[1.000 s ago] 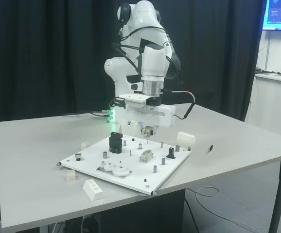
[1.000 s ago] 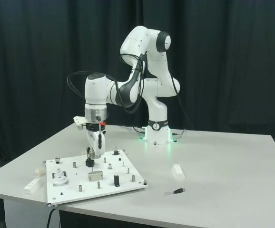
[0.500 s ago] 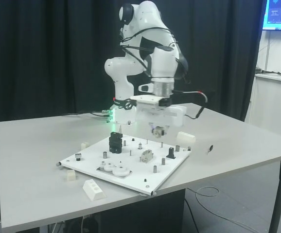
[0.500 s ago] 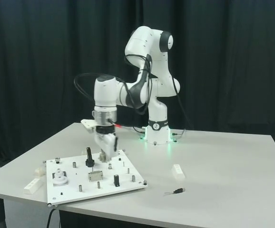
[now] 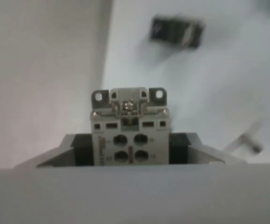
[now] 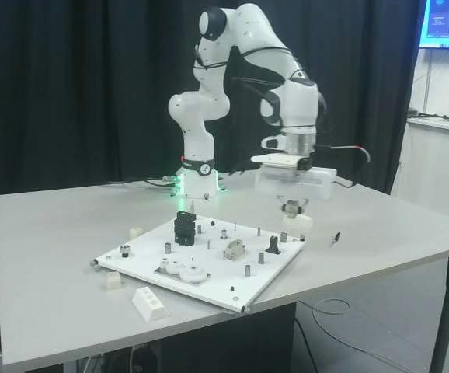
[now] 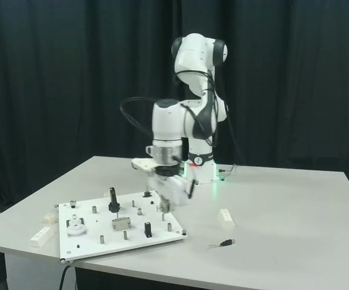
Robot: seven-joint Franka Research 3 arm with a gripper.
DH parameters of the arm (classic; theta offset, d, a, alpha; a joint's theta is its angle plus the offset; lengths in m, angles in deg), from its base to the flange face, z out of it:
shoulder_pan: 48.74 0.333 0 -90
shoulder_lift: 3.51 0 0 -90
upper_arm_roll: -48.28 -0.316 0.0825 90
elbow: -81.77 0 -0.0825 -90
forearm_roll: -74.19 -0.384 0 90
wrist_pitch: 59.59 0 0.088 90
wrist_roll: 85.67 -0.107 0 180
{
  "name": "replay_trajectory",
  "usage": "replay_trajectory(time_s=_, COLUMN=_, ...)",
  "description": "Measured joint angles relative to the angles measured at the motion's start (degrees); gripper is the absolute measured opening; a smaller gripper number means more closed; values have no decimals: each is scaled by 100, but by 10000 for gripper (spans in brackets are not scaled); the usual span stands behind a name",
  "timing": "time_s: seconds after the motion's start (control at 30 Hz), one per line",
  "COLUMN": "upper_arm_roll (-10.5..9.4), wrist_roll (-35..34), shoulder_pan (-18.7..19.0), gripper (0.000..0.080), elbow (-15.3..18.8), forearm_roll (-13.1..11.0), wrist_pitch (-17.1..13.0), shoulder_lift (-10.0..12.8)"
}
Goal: Place waterproof.
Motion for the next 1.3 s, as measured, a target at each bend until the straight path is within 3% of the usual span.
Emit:
replay_trajectory(time_s=0.4, upper_arm_roll=-90, wrist_roll=-552, shoulder_pan=642, gripper=316, elbow=204, forearm_roll=10, wrist_pitch=-422, shoulder_lift=75)
replay_trajectory(time_s=0.7, upper_arm_roll=-100, wrist_roll=-780, shoulder_pan=977, gripper=316, elbow=291, forearm_roll=11, wrist_pitch=-700, shoulder_lift=294)
replay_trajectory(time_s=1.3, upper_arm_roll=-381, wrist_roll=-1271, shoulder_pan=1100, gripper=316, elbow=387, forearm_roll=19, wrist_pitch=-1126, shoulder_lift=750)
